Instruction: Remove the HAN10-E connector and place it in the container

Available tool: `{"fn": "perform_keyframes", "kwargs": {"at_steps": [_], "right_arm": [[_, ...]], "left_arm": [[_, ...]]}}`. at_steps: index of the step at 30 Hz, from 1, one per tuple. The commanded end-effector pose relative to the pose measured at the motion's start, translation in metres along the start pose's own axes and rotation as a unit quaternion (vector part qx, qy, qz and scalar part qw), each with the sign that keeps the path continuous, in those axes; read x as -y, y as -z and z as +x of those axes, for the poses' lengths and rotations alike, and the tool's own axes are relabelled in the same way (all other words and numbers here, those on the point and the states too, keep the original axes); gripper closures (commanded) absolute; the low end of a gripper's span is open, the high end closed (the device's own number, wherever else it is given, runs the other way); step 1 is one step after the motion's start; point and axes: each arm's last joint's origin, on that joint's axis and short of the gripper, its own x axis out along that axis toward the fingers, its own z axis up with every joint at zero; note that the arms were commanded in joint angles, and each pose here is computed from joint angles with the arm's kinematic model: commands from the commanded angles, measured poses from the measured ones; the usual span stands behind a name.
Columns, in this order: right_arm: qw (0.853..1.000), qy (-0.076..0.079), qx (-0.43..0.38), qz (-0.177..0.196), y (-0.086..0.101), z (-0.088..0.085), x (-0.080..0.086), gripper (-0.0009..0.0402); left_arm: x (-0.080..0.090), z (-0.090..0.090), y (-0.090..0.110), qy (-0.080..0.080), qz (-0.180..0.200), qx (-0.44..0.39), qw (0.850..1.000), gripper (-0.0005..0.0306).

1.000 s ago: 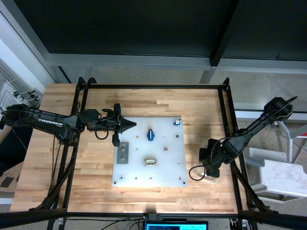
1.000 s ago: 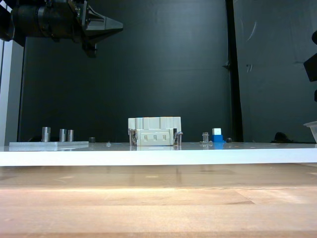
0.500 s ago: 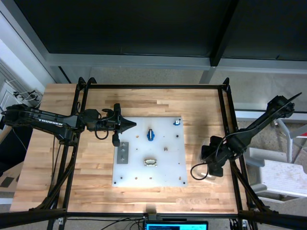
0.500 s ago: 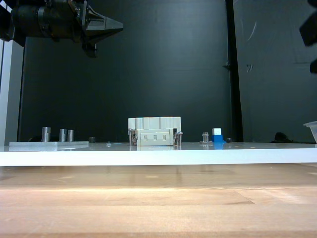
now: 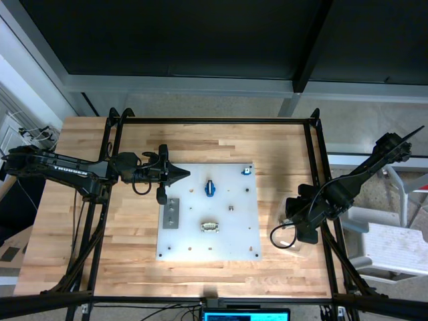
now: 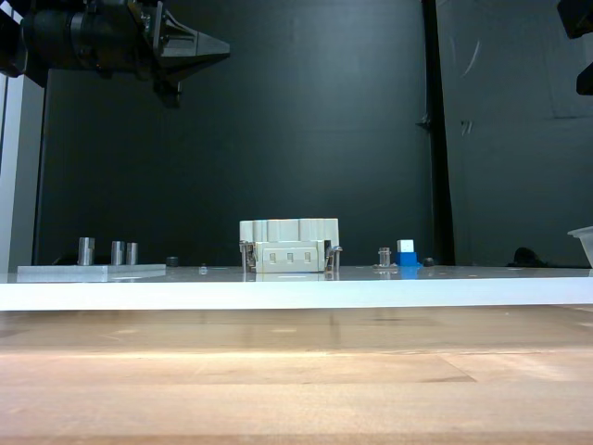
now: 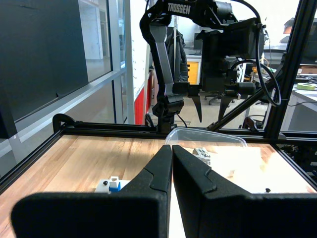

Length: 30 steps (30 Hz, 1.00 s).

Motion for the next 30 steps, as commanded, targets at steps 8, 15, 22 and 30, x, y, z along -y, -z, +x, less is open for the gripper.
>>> {"fn": "perform_keyframes", "kwargs": {"at_steps": [8, 15, 22, 30], "right_arm": [[1.0, 0.003, 0.002, 0.001, 0.0, 0.0006, 0.0001, 0.0268], [1.0, 0.003, 0.002, 0.0, 0.0, 0.0007, 0.0002, 0.0332], [1.0, 0.003, 0.002, 0.0, 0.0, 0.0007, 0.0001, 0.0396], [1.0, 0.003, 0.002, 0.002, -0.0001, 0.0007, 0.0001, 0.0387]], "left_arm": [[0.0, 0.0001, -0.0001, 0.0, 0.0, 0.0, 1.0, 0.03], [0.0, 0.0, -0.0001, 0.0, 0.0, 0.0, 1.0, 0.03], [-0.0001, 0.0001, -0.0001, 0.0, 0.0, 0.0, 1.0, 0.03], [-0.0001, 0.0001, -0.0001, 0.0, 0.0, 0.0, 1.0, 0.03]]}}
